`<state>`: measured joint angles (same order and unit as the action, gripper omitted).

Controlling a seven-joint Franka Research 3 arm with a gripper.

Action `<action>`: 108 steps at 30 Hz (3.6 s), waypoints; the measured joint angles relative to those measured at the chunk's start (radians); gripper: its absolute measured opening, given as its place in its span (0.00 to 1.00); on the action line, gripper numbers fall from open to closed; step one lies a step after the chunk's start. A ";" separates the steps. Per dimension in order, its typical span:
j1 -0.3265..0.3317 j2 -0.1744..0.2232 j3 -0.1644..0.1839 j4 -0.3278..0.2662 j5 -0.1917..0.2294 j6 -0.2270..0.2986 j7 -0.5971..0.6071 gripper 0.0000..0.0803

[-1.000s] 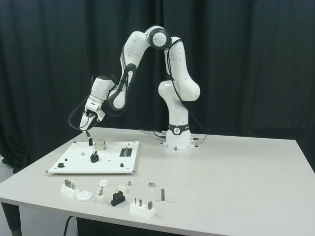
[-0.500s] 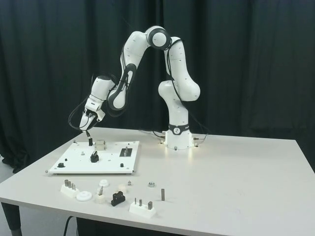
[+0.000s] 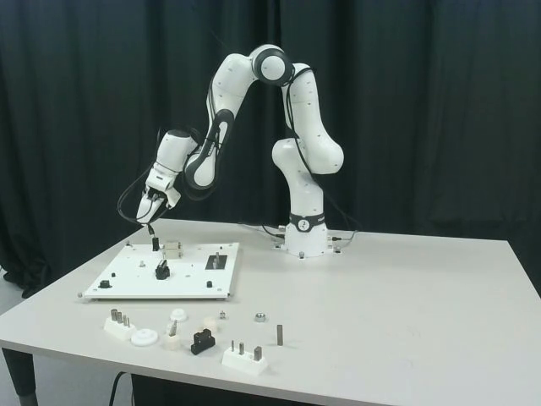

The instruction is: Insert USB.

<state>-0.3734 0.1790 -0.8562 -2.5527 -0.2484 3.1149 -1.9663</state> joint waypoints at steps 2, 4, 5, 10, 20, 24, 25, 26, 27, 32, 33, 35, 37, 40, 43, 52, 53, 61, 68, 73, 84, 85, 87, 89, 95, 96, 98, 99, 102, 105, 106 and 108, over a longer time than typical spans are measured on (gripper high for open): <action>-0.001 0.000 0.000 0.000 0.000 0.000 0.000 0.03; -0.001 0.000 -0.001 0.000 0.000 0.000 -0.001 0.03; -0.001 0.000 -0.001 0.000 0.000 0.000 -0.001 0.03; -0.001 0.000 -0.001 -0.001 -0.001 0.000 -0.001 0.03; -0.001 -0.001 0.002 -0.001 -0.001 0.000 -0.001 0.03; -0.001 -0.002 0.002 -0.001 -0.001 0.000 -0.001 0.03; -0.001 -0.003 0.002 -0.001 -0.001 0.000 -0.001 0.03; -0.001 -0.003 0.002 -0.001 -0.001 0.000 -0.001 0.03; -0.001 -0.004 0.002 -0.001 -0.001 0.000 -0.001 0.03; -0.001 -0.004 0.002 -0.002 -0.001 0.000 -0.001 0.03; -0.001 -0.004 0.002 -0.002 0.000 0.000 -0.001 0.03; -0.001 -0.004 0.002 -0.003 0.000 -0.001 -0.001 0.03; -0.001 -0.004 0.002 -0.003 0.000 -0.001 -0.001 0.03; -0.001 -0.005 0.002 -0.004 0.000 -0.001 0.001 0.03; -0.001 -0.006 0.001 -0.004 0.000 -0.001 0.001 0.03; -0.004 -0.020 -0.001 -0.010 0.000 -0.015 0.001 0.03; -0.005 -0.022 -0.001 -0.011 0.000 -0.018 0.001 0.03; -0.007 -0.043 -0.001 -0.012 0.000 -0.050 0.000 0.03; -0.008 -0.050 -0.001 -0.012 0.000 -0.060 -0.001 0.03; -0.008 -0.054 -0.001 -0.012 0.000 -0.060 -0.001 0.03; -0.008 -0.056 0.000 -0.012 0.000 -0.060 -0.001 0.03; -0.008 -0.056 0.001 -0.012 0.000 -0.060 -0.001 0.03; -0.007 -0.056 0.001 -0.012 0.000 -0.060 -0.004 0.03; -0.007 -0.056 0.002 -0.012 0.000 -0.060 -0.009 0.03; -0.007 -0.056 0.005 -0.012 0.000 -0.060 -0.014 0.03; -0.007 -0.056 0.005 -0.012 0.000 -0.060 -0.016 0.03; -0.007 -0.056 0.006 -0.012 0.000 -0.060 -0.020 0.03; -0.007 -0.056 0.007 -0.012 0.000 -0.060 -0.021 0.03; -0.007 -0.056 0.008 -0.012 0.000 -0.060 -0.022 0.03; -0.007 -0.056 0.009 -0.012 0.000 -0.060 -0.022 0.03; -0.007 -0.056 0.009 -0.012 0.000 -0.060 -0.022 0.03; -0.007 -0.056 0.010 -0.011 0.000 -0.060 -0.023 0.03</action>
<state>-0.3807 0.1229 -0.8463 -2.5639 -0.2488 3.0551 -1.9889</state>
